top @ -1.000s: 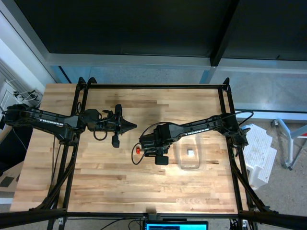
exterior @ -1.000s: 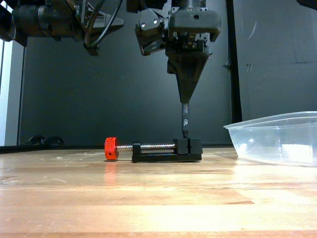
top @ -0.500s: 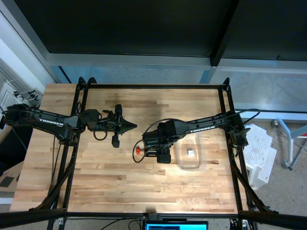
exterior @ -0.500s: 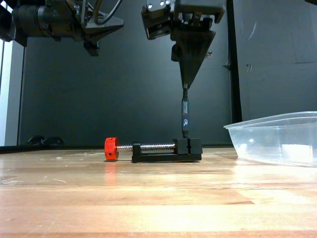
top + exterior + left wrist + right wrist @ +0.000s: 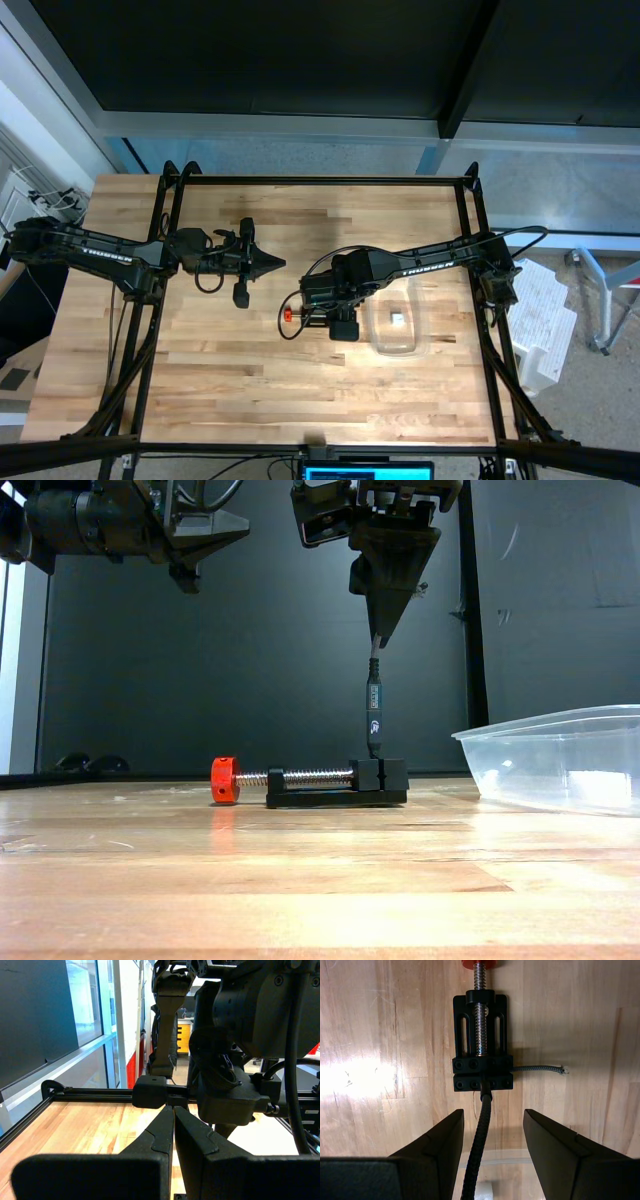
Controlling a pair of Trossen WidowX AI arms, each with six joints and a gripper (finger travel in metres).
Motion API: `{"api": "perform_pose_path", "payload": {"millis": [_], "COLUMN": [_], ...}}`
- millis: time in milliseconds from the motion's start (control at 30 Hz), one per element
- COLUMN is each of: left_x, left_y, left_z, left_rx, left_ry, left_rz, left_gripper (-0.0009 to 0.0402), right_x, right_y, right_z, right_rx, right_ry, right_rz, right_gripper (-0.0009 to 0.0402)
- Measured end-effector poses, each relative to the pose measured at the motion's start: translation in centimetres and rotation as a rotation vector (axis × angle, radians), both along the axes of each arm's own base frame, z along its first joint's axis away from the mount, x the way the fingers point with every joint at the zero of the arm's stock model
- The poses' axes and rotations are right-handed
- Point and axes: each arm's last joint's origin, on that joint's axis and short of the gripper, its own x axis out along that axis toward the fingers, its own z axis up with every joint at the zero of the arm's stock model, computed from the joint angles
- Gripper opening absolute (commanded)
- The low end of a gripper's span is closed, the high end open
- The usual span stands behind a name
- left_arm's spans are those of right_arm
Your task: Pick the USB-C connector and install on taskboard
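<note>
Just under spread right tool (image 5: pixel 378 630): USB-C connector (image 5: pixel 373 715) upright in taskboard (image 5: pixel 385 782); left tool (image 5: pixel 173 1115) pressed together, well apart, L side.

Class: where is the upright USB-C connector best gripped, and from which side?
Grip the USB-C connector by its stiff body from straight above: it stands vertical in the taskboard, its sides clear. The open right claw hangs over it; the shut left claw is parked leftward.

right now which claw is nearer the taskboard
Right. The right claw hangs open straight above the taskboard, over the connector standing in it. The left claw is shut, well off to the board's left in the high view.
</note>
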Motion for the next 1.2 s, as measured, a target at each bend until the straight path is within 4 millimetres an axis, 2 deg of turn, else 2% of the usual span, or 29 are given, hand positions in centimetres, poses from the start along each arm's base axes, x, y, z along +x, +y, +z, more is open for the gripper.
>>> {"api": "perform_pose_path", "payload": {"millis": [167,500,800,1200], "left_x": [0.0,0.0,0.0,0.0], "left_y": [0.0,0.0,0.0,0.0], "left_z": [0.0,0.0,0.0,0.0], "left_rx": [0.0,0.0,0.0,0.0], "left_ry": [0.0,0.0,0.0,0.0], "left_rz": [0.0,0.0,0.0,0.0], "left_gripper": [0.0,0.0,0.0,0.0], "right_x": [-0.1,-1.0,-4.1,-8.8], "right_y": [0.0,-0.8,-2.1,-3.9], "right_z": [0.5,3.6,4.5,4.6], "right_rx": [0.002,0.022,0.035,0.037], "right_ry": [-0.021,-0.239,-0.478,-0.783], "right_rz": [0.006,0.037,0.038,0.023], "right_gripper": [0.0155,0.0148,0.014,0.008]}}
